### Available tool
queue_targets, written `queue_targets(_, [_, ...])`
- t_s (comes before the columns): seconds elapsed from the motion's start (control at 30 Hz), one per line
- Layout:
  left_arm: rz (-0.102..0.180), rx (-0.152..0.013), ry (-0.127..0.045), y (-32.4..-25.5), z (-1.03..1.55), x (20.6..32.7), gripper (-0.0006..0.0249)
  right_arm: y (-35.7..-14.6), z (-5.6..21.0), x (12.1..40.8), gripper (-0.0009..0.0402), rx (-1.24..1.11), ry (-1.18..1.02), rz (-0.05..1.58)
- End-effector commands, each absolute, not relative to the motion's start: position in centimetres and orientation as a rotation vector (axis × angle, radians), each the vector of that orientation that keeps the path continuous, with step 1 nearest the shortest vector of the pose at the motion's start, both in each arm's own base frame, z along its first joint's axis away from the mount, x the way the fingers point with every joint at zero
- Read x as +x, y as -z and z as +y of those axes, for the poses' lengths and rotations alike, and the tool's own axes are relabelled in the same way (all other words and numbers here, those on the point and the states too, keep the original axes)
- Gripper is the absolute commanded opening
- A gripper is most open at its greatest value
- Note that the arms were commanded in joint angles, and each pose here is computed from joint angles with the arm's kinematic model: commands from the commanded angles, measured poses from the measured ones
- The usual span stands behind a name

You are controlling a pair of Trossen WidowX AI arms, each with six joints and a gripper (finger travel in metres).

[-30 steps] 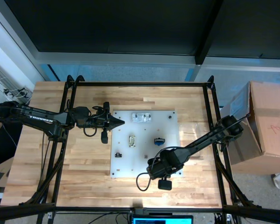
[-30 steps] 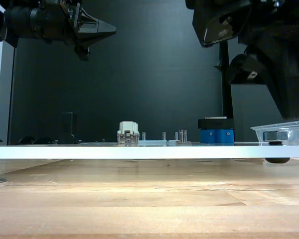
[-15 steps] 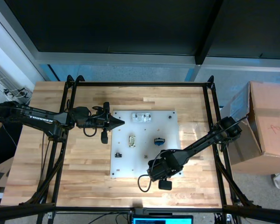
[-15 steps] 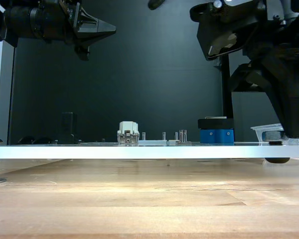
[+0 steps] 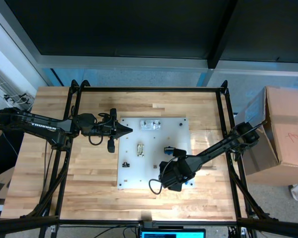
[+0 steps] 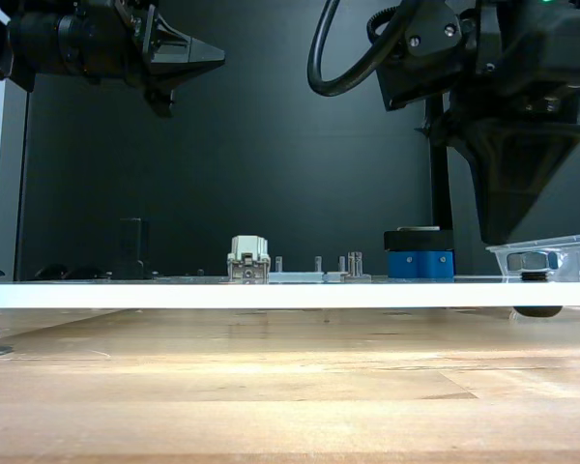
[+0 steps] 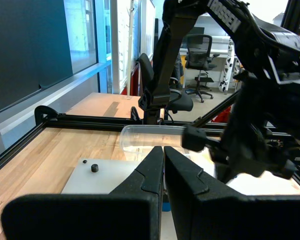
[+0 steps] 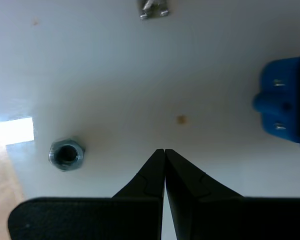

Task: Unfasten the M12 nut and place it in the container

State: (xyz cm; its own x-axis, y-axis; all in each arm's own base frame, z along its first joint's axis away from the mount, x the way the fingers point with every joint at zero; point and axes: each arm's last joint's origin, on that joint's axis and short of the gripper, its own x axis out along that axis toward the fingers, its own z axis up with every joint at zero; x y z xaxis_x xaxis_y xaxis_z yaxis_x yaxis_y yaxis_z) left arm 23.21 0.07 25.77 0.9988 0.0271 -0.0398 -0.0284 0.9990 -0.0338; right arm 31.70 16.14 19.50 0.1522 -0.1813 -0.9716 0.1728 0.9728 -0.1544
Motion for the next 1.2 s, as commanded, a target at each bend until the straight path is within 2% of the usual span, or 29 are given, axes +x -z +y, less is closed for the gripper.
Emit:
queue_targets(0.03, [0.041, -0.034, -0.028, -25.75, 0.07, 23.2, 0.0, -20.0, 16.4, 31.5, 0.0, 0.032, 0.21, 1.409])
queue_targets(0.17, [0.04, -0.034, -0.027, -25.76, 0.07, 23.2, 0.0, -20.5, 16.9, 31.6, 0.0, 0.143, 0.079, 1.46])
queue_targets(0.33, [0.039, -0.034, -0.027, -25.76, 0.07, 23.2, 0.0, -20.9, 17.9, 32.3, 0.0, 0.245, -0.098, 1.423])
queue_targets(0.47, [0.04, -0.034, -0.027, -25.75, 0.07, 23.2, 0.0, -19.7, 18.1, 32.7, 0.0, 0.232, -0.102, 1.444])
queue_targets(0.63, [0.04, -0.034, -0.027, -25.75, 0.07, 23.2, 0.0, -18.3, 18.2, 33.1, 0.0, 0.196, -0.07, 1.463])
queue_targets(0.8, [0.041, -0.034, -0.028, -25.75, 0.07, 23.2, 0.0, -18.1, 17.8, 33.1, 0.0, 0.17, -0.031, 1.457])
queue_targets(0.97, [0.04, -0.034, -0.028, -25.75, 0.07, 23.2, 0.0, -18.3, 17.3, 32.9, 0.0, 0.125, -0.002, 1.462])
queue_targets(1.13, [0.04, -0.034, -0.028, -25.76, 0.07, 23.2, 0.0, -19.6, 15.9, 31.7, 0.0, -0.027, 0.265, 1.45])
queue_targets(1.2, [0.04, -0.034, -0.028, -25.75, 0.08, 23.2, 0.0, -20.0, 15.7, 31.5, 0.0, -0.04, 0.289, 1.461])
